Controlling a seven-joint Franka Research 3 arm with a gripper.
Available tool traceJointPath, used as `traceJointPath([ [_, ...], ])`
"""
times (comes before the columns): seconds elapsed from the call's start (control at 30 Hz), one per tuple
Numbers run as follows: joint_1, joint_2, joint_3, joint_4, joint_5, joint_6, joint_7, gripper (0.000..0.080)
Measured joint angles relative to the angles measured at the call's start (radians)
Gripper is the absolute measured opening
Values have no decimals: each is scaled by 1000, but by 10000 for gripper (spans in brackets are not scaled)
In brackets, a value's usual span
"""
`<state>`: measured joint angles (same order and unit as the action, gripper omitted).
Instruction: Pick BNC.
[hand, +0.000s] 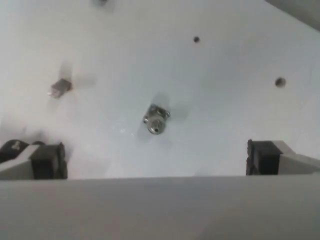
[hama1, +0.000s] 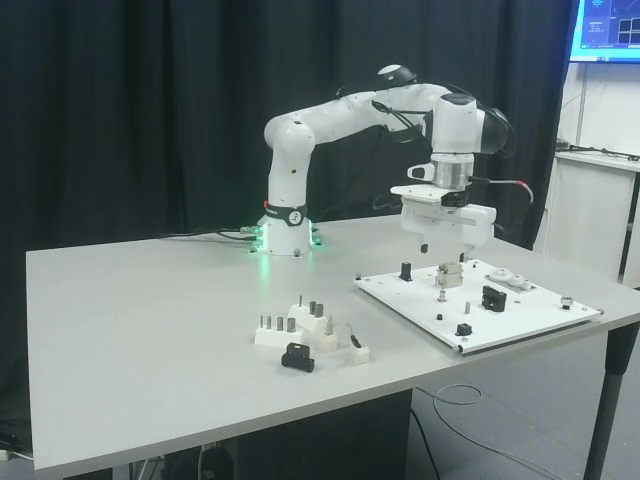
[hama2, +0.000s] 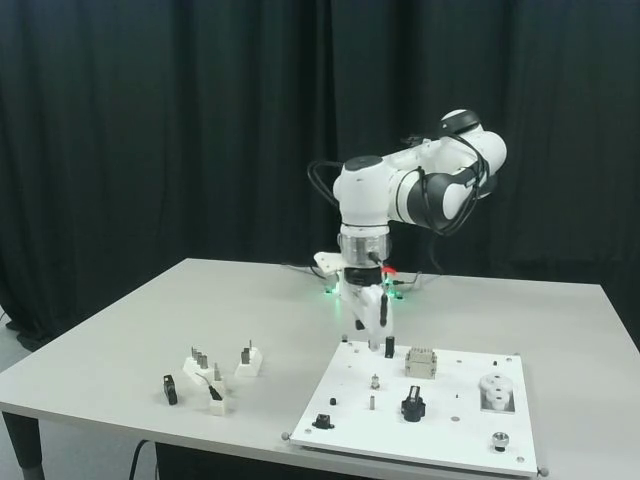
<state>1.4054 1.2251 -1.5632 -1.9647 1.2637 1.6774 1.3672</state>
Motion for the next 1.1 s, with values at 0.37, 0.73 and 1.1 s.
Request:
traceJointPath([
  [0.37,-13,1,8,20,2,-36,114,800],
  [0.73,-14,5,50,20,2,60,129,800],
  [1.1,-16,14,100,15,2,147,129,800],
])
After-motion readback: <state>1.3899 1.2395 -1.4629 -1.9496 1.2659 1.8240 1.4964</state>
